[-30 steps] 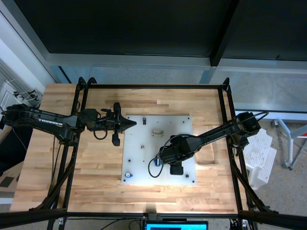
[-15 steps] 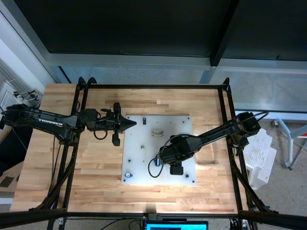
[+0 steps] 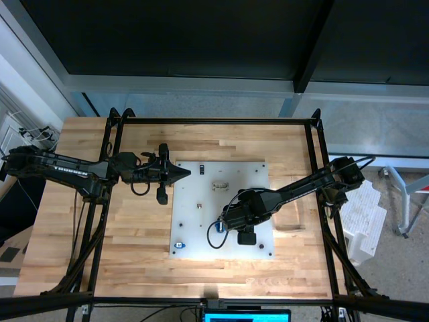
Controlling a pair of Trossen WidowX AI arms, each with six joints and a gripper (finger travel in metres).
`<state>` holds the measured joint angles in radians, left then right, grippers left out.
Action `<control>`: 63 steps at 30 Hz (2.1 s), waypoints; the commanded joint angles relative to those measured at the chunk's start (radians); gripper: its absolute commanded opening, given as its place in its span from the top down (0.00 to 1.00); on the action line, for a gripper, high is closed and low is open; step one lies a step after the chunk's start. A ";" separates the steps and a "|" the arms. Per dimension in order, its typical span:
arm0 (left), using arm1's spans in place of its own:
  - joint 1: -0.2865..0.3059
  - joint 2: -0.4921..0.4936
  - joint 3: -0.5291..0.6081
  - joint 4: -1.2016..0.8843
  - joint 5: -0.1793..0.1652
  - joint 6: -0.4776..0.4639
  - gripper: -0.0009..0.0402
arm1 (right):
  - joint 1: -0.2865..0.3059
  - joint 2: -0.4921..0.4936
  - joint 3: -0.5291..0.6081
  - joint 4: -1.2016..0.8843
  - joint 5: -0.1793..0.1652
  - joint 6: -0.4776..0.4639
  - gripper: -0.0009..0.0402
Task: Remove the 16mm cylinder and place in the container
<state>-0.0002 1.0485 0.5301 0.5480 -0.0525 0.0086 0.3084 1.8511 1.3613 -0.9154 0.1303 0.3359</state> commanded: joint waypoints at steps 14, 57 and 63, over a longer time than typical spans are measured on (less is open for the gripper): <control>0.000 0.000 0.000 0.000 0.000 0.000 0.98 | 0.013 -0.075 0.004 -0.017 -0.045 0.034 0.55; 0.000 0.000 0.000 0.000 0.000 0.000 0.98 | 0.025 0.028 -0.009 0.049 -0.048 0.023 0.56; 0.000 0.000 0.000 0.000 0.000 0.000 0.98 | 0.026 0.036 -0.011 0.061 -0.052 0.023 0.59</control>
<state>-0.0002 1.0489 0.5301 0.5480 -0.0525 0.0086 0.3347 1.8877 1.3502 -0.8593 0.0784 0.3603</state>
